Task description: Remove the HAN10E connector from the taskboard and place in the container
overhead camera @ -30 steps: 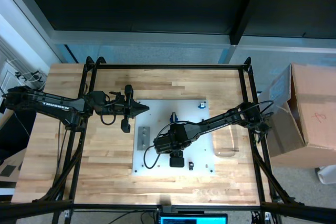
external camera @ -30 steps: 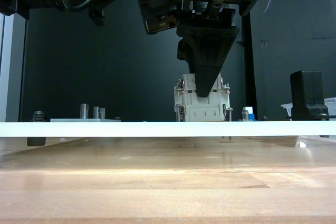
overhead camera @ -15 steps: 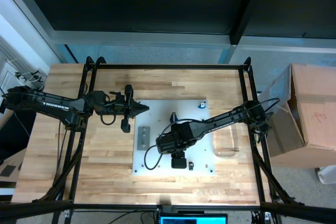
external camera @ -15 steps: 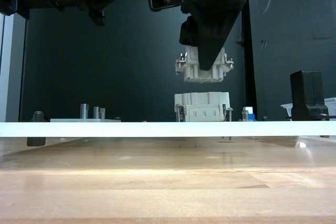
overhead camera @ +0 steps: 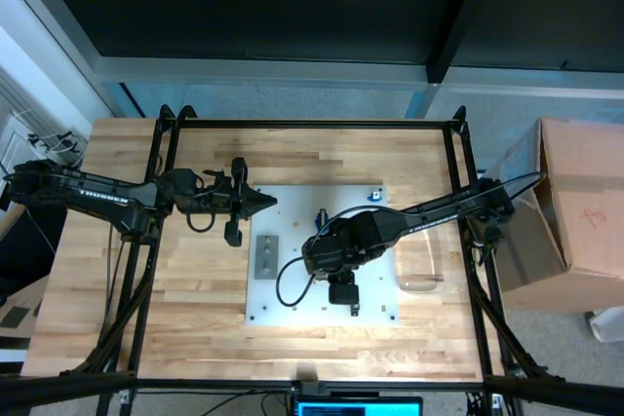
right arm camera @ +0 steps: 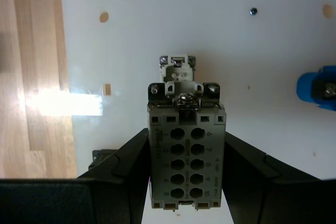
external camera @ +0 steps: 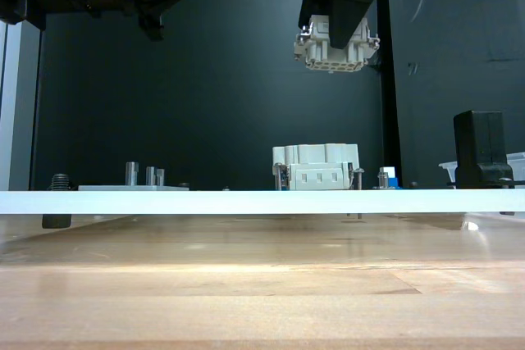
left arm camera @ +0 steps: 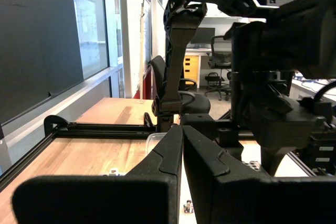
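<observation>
The left gripper (overhead camera: pixel 258 201) hangs over the far-left corner of the white taskboard (overhead camera: pixel 292 304), its fingers pinched together on nothing. Mid-board, the right gripper (external camera: pixel 336 34) clamps the HAN10E connector (external camera: pixel 335 48), level and well clear above its housing (external camera: pixel 316 168), so the removal looks done. What's left, I'd say, is carrying it across to the clear container (overhead camera: pixel 421 286) at the board's right edge. The board lies on a pale wooden bench (overhead camera: pixel 185 338). A cardboard box (overhead camera: pixel 575 211) stands off the bench's right edge.
</observation>
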You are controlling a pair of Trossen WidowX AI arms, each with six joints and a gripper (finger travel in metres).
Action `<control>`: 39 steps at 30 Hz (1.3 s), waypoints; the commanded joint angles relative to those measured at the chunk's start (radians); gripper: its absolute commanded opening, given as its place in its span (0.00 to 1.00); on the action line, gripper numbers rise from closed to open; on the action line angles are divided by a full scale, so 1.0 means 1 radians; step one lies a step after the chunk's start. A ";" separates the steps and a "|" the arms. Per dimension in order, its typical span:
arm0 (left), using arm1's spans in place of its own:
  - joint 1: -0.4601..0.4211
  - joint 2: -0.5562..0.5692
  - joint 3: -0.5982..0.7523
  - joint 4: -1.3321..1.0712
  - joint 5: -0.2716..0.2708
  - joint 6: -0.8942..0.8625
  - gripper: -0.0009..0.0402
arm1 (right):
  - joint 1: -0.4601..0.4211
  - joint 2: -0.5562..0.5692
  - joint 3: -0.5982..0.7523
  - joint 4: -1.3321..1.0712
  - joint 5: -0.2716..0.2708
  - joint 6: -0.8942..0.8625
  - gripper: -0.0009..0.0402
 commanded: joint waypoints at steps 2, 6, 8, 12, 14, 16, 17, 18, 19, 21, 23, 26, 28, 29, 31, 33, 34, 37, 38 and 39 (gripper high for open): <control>0.000 0.000 0.000 0.000 0.000 0.000 0.02 | 0.009 -0.043 -0.058 -0.001 0.008 0.000 0.04; 0.000 0.000 0.000 0.000 0.000 0.000 0.02 | 0.021 -0.117 -0.158 0.009 0.010 0.000 0.04; 0.000 0.000 0.000 0.000 0.000 0.000 0.02 | 0.030 -0.163 -0.225 0.029 0.010 0.000 0.04; 0.000 0.000 0.000 0.000 0.000 0.000 0.02 | 0.048 -0.266 -0.373 0.069 0.009 0.001 0.04; 0.000 0.000 0.000 0.000 0.000 0.000 0.02 | 0.055 -0.317 -0.441 0.080 0.009 0.005 0.04; 0.000 0.000 0.000 0.000 0.000 0.000 0.02 | 0.061 -0.368 -0.504 0.085 0.008 0.010 0.04; 0.000 0.000 0.000 0.000 0.000 0.000 0.02 | 0.064 -0.392 -0.537 0.089 0.009 0.010 0.04; 0.000 0.000 0.000 0.000 0.000 0.000 0.02 | 0.067 -0.418 -0.567 0.093 0.008 0.011 0.04; 0.000 0.000 0.000 0.000 0.000 0.000 0.02 | 0.070 -0.445 -0.598 0.097 0.008 0.012 0.04; 0.000 0.000 0.000 0.000 0.000 0.000 0.02 | 0.074 -0.496 -0.656 0.103 0.008 0.012 0.04; 0.000 0.000 0.000 0.000 0.000 0.000 0.02 | 0.078 -0.546 -0.711 0.105 0.008 0.012 0.04; 0.000 0.000 0.000 0.000 0.000 0.000 0.02 | 0.088 -0.621 -0.790 0.106 0.008 0.012 0.04; 0.000 0.000 0.000 0.000 0.000 0.000 0.02 | 0.091 -0.668 -0.838 0.108 0.008 0.013 0.04; 0.000 0.000 0.000 0.000 0.000 0.000 0.02 | 0.092 -0.689 -0.861 0.109 0.008 0.013 0.04; 0.000 0.000 0.000 0.000 0.000 0.000 0.02 | 0.093 -0.731 -0.904 0.112 0.008 0.013 0.04; 0.000 0.000 0.000 0.000 0.000 0.000 0.02 | 0.095 -0.766 -0.948 0.119 0.008 0.013 0.04; 0.000 0.000 0.000 0.000 0.000 0.000 0.02 | 0.095 -0.782 -0.968 0.122 0.008 0.014 0.04; 0.000 0.000 0.000 0.000 0.000 0.000 0.02 | 0.096 -0.818 -1.030 0.153 0.010 0.032 0.04; 0.000 0.000 0.000 0.000 0.000 0.000 0.02 | 0.096 -0.822 -1.052 0.171 0.011 0.035 0.04; 0.000 0.000 0.000 0.000 0.000 0.000 0.02 | 0.096 -0.824 -1.074 0.193 0.011 0.036 0.05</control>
